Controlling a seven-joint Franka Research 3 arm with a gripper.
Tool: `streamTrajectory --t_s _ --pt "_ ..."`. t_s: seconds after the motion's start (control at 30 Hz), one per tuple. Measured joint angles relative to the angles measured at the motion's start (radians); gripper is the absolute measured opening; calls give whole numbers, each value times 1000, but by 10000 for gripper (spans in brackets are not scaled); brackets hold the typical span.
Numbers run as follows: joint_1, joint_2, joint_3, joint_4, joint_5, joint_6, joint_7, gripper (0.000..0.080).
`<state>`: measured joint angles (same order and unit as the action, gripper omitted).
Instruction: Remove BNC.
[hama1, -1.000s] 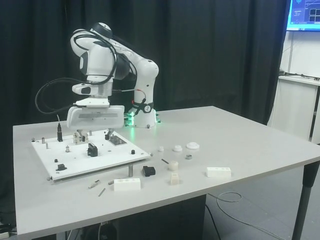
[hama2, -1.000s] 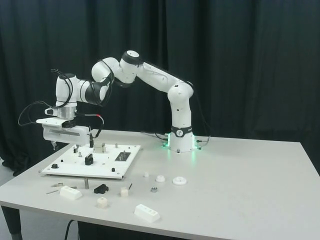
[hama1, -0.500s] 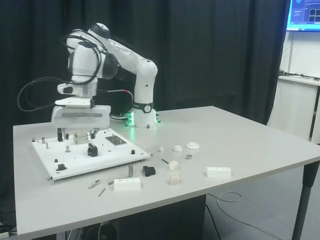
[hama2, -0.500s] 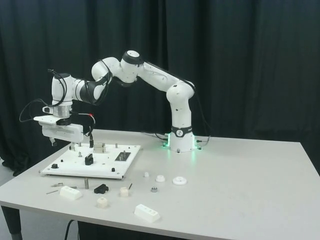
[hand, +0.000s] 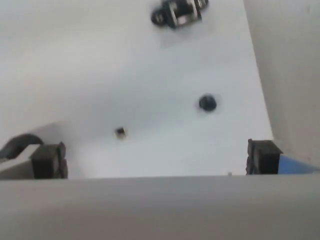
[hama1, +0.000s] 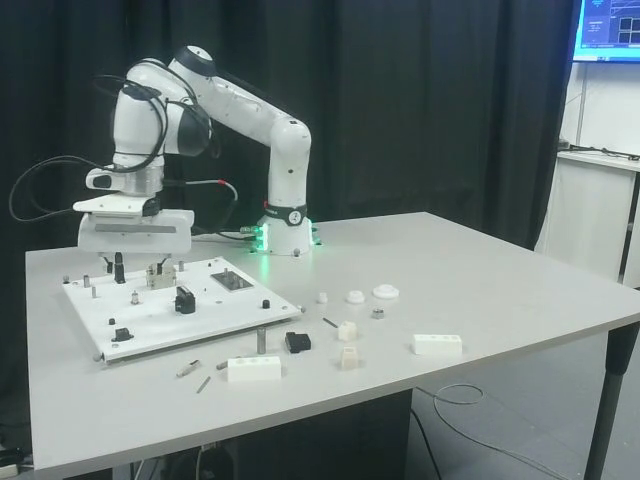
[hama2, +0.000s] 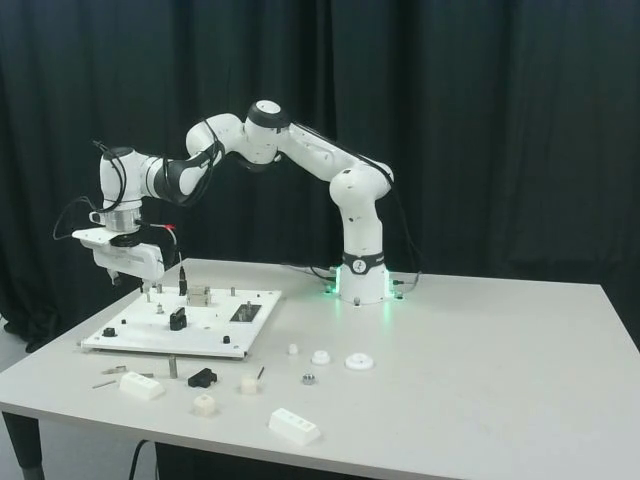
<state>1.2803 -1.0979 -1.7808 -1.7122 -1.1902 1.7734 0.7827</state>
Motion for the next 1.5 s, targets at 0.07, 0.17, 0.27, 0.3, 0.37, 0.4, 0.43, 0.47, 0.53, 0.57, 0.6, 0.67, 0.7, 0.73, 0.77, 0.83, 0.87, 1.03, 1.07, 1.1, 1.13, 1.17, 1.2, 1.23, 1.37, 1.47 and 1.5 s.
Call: streamTrajectory --t_s 0.07,0.17,0.27,0.3,0.37,0.4,0.43,0.47,0.53,0.57,0.6,0.67,0.7,0.73,0.77,0.83,0.87,1.03,1.07,1.1,1.13,1.17,1.2,1.23,1.37,1.47,1.5 --pt "-18 0 2 -10 7 -3 21 800" --pt "-48 0 6 -32 14 -5 79 800" --pt "-80 0 13 -57 18 -5 142 800" --pt "-90 0 16 -66 18 -5 160 800" --pt "-110 0 23 -84 18 -4 195 800" --pt "-120 0 26 -92 18 -2 213 800" --pt "-129 0 28 -100 18 1 230 800" --pt "-138 0 31 -109 18 4 250 800" --pt "-154 0 35 -123 18 11 289 800" --pt "-161 0 37 -129 18 14 311 800" --pt "-168 0 38 -135 18 19 334 800" --pt "-180 0 40 -147 18 29 386 800" --pt "-186 0 40 -152 18 34 412 800" --pt "-192 0 40 -157 18 39 435 800" --pt "-197 0 40 -162 18 44 455 800" --pt "-207 0 40 -172 18 51 488 800" --pt "-212 -1 40 -177 18 55 504 800" --pt "-238 -7 39 -198 18 74 568 800" --pt "-243 -9 39 -202 18 79 576 800" --pt "-248 -12 38 -205 18 83 583 800" --pt "-253 -15 37 -209 18 87 589 800" --pt "-258 -18 35 -212 18 90 594 800" --pt "-263 -22 34 -216 18 94 598 800" --pt "-268 -25 32 -219 18 100 600 800" --pt "-286 -38 20 -232 18 127 600 800" --pt "-298 -49 12 -240 18 147 600 800" --pt "-302 -51 9 -242 18 154 600 800"
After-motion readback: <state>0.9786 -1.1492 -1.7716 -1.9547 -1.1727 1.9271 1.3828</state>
